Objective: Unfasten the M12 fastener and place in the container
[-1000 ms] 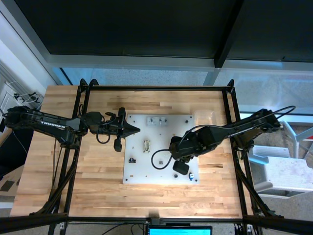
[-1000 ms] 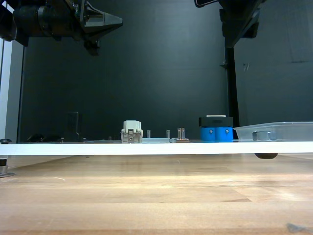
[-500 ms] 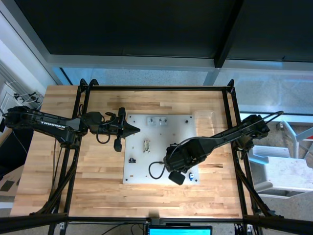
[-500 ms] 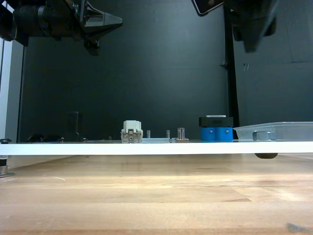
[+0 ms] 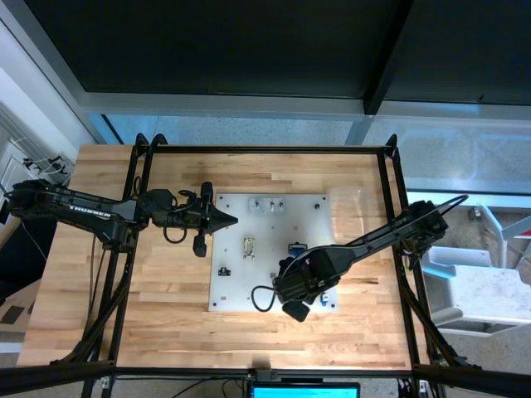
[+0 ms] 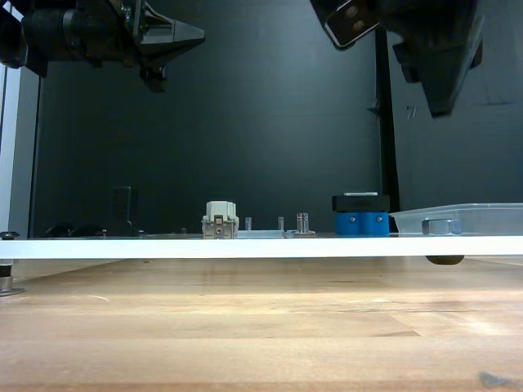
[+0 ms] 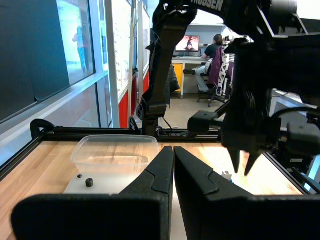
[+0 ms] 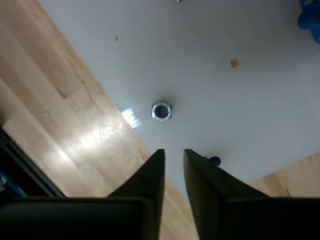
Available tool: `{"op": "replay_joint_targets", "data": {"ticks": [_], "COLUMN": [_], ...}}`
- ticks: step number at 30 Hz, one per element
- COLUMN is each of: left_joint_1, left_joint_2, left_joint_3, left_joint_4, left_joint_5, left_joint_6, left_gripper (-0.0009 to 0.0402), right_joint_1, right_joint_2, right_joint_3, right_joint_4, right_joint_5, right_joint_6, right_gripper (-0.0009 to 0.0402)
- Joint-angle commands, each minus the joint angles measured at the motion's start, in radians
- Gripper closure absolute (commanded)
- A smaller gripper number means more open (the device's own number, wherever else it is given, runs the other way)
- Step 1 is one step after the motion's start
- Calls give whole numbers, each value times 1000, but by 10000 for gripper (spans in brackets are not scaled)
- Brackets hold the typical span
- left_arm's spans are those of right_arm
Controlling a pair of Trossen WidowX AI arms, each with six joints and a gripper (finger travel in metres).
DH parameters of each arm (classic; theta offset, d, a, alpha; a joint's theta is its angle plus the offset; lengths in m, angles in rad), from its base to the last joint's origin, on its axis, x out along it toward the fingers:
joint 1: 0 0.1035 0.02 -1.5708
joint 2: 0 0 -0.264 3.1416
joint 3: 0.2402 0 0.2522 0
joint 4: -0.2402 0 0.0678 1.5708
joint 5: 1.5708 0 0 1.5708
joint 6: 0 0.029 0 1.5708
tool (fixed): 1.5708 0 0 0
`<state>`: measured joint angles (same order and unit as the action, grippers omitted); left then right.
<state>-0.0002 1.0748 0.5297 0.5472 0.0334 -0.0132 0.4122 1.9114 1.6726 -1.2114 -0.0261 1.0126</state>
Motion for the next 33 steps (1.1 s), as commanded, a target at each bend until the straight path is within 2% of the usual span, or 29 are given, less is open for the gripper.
{"op": "replay_joint_targets", "data": {"ticks": [1, 8, 12, 13, 15, 33], "left_joint_1": [0, 0, 0, 0, 0, 0], "left_joint_2": [0, 0, 0, 0, 0, 0], "left_joint_3": [0, 0, 0, 0, 0, 0], "left_joint_4": [0, 0, 0, 0, 0, 0], "left_joint_5": [0, 0, 0, 0, 0, 0], "left_joint_6": [0, 0, 0, 0, 0, 0], "left_gripper": [393, 393, 393, 393, 393, 393], "right_joint_1": [1, 5, 8, 9, 10, 21], "right_joint_2": [11, 37, 64, 70, 79, 82], "right_joint_3": [6, 2, 2, 2, 0, -103], "right_joint_4": [7, 16, 25, 27, 37, 152], "right_joint_5": [6, 9, 14, 26, 34, 31], "right_joint_6": [13, 47, 49, 49, 49, 90], "right_gripper": [277, 191, 162, 157, 152, 157]}}
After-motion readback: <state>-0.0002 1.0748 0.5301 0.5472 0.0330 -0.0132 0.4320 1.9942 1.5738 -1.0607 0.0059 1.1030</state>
